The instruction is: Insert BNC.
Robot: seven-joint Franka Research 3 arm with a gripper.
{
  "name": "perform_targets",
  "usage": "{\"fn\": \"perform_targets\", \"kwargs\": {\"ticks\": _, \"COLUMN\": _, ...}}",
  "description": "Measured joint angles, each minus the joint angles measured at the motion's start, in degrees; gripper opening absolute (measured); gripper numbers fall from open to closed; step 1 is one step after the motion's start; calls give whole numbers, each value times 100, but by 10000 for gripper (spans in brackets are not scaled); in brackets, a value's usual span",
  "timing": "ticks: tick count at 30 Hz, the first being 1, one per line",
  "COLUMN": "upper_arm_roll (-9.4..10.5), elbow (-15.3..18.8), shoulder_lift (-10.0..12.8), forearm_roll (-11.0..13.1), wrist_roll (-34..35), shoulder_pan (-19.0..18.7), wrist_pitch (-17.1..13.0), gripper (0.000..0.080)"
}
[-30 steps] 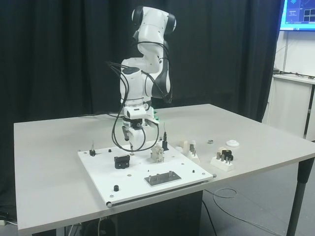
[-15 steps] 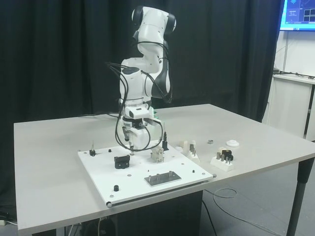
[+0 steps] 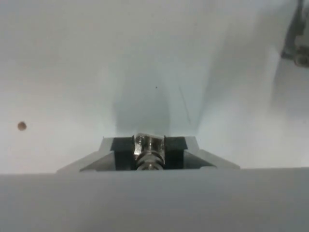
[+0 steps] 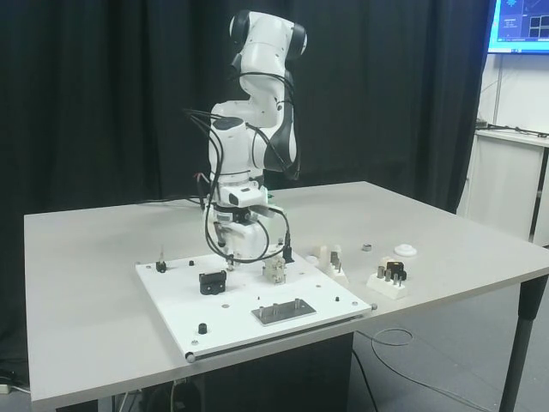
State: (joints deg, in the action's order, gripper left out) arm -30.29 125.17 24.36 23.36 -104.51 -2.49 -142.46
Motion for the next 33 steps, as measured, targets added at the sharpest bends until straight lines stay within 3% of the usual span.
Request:
{"fn": "perform_targets", "kwargs": {"ticks": 12, "upper_arm_roll": -3, "elbow": 0, "shoulder_lift": 0, "forearm_roll": -93, "wrist_roll": -447, "shoulder_pan": -10, "wrist_pitch": 4, "gripper": 125}}
{"fn": "perform_targets", "kwargs": {"ticks": 19, "upper_arm_roll": 0, "elbow": -9, "shoulder_lift": 6, "forearm_roll": -428, "wrist_roll": -1326, "shoulder_pan": -52, "wrist_pitch": 3, "gripper": 125}}
{"fn": "perform_targets", "kwargs": {"ticks": 33, "upper_arm_roll": 2, "elbow": -18, "shoulder_lift": 14, "forearm_roll": -506, "wrist_roll": -969, "shoulder_pan": -64, "wrist_pitch": -15, "gripper": 125}}
